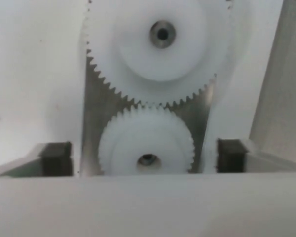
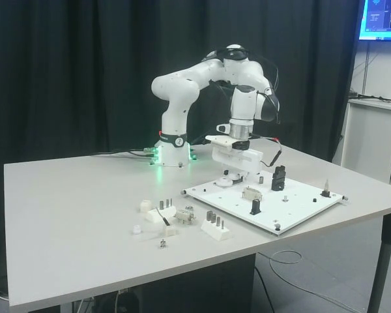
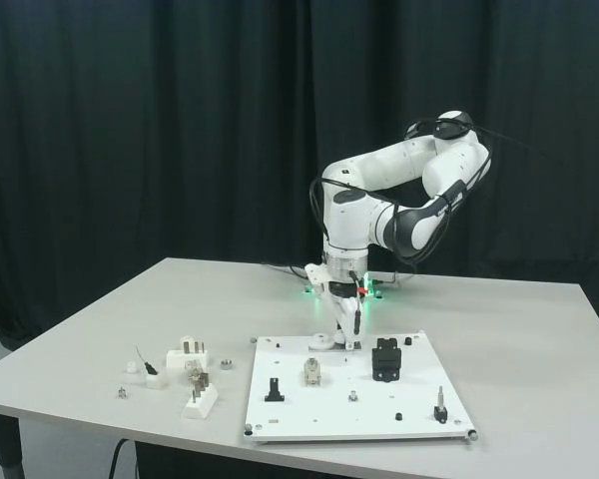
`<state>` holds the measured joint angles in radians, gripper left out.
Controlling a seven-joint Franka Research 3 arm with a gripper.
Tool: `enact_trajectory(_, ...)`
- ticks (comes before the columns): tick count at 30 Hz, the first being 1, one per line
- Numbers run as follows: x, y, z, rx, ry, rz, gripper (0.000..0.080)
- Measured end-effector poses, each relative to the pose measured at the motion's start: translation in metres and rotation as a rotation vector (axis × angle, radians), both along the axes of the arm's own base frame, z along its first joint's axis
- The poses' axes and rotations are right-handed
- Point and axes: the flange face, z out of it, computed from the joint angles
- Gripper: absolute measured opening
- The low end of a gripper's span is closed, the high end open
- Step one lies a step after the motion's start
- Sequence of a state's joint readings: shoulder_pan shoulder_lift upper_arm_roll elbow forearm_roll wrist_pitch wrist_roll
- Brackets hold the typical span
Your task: Insert medium gear.
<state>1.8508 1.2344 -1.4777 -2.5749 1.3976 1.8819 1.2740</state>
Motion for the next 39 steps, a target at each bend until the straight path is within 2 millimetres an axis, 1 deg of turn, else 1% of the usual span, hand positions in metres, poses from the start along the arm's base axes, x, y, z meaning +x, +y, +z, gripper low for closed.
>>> enact_trajectory(7, 0.003, 0.004, 0.015, -0.010, -0.016, 0.008, 0.0605)
enact_trajectory(8, 0.004, 0.005, 0.017, -0.012, -0.018, 0.010, 0.0750)
enact_trajectory(10, 0.005, 0.007, 0.023, -0.013, -0.027, 0.014, 0.0750)
enact_trajectory(11, 0.006, 0.008, 0.025, -0.013, -0.031, 0.016, 0.0792)
enact_trajectory(17, 0.010, 0.010, 0.036, -0.019, -0.064, 0.025, 0.0792)
enact_trajectory(24, 0.014, 0.011, 0.039, -0.030, -0.101, 0.028, 0.0800)
enact_trajectory(29, 0.017, 0.013, 0.033, -0.029, -0.132, 0.021, 0.0800)
enact_trajectory(39, 0.017, 0.015, 0.015, -0.044, -0.164, 0.017, 0.0800)
